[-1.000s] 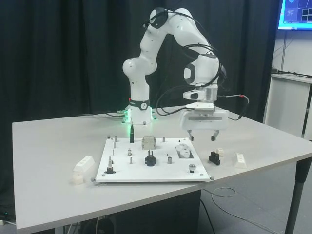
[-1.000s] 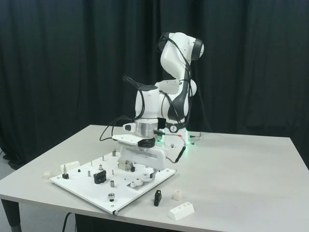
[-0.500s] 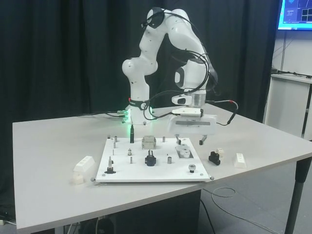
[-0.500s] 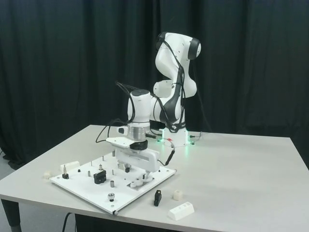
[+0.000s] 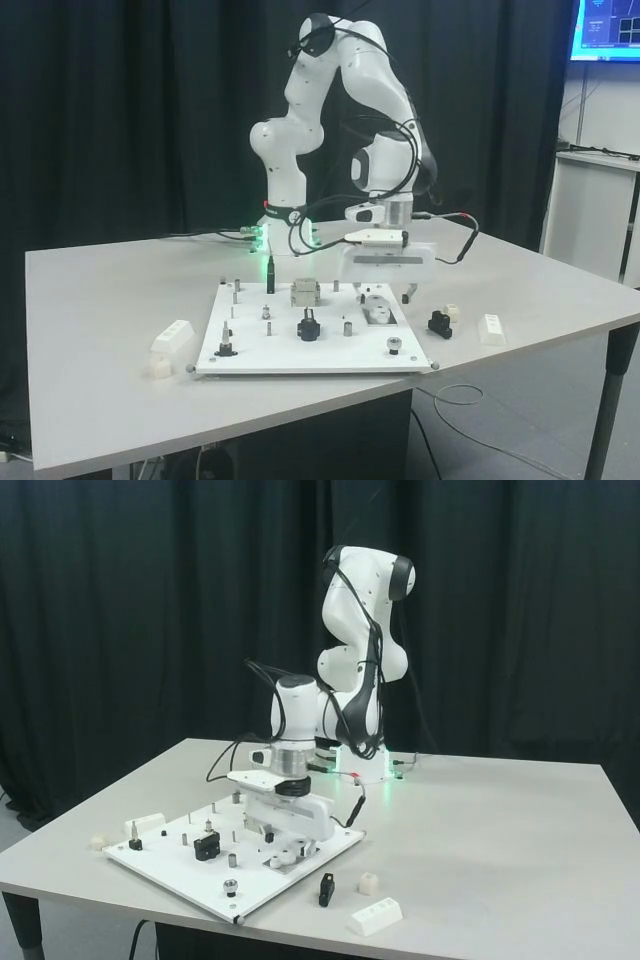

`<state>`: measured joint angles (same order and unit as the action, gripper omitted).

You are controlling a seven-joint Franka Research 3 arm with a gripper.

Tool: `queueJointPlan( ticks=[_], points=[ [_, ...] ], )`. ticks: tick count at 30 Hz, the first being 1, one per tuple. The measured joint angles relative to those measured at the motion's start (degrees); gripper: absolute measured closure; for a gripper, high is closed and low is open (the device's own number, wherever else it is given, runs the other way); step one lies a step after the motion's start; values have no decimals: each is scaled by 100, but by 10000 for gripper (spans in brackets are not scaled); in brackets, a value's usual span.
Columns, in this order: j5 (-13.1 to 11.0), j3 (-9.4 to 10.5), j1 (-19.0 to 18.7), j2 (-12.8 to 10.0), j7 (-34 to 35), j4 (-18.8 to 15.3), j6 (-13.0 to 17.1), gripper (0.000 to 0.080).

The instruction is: Remove medium gear.

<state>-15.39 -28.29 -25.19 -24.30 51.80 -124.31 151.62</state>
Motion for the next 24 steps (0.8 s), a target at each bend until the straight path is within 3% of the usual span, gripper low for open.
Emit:
queueJointPlan(
  ticks=[11, 24],
  points=[
    [-187, 113, 12, 8, -14, -300, 561, 3],
    [-302, 197, 64, 8, -87, -363, 750, 3]
  ],
)
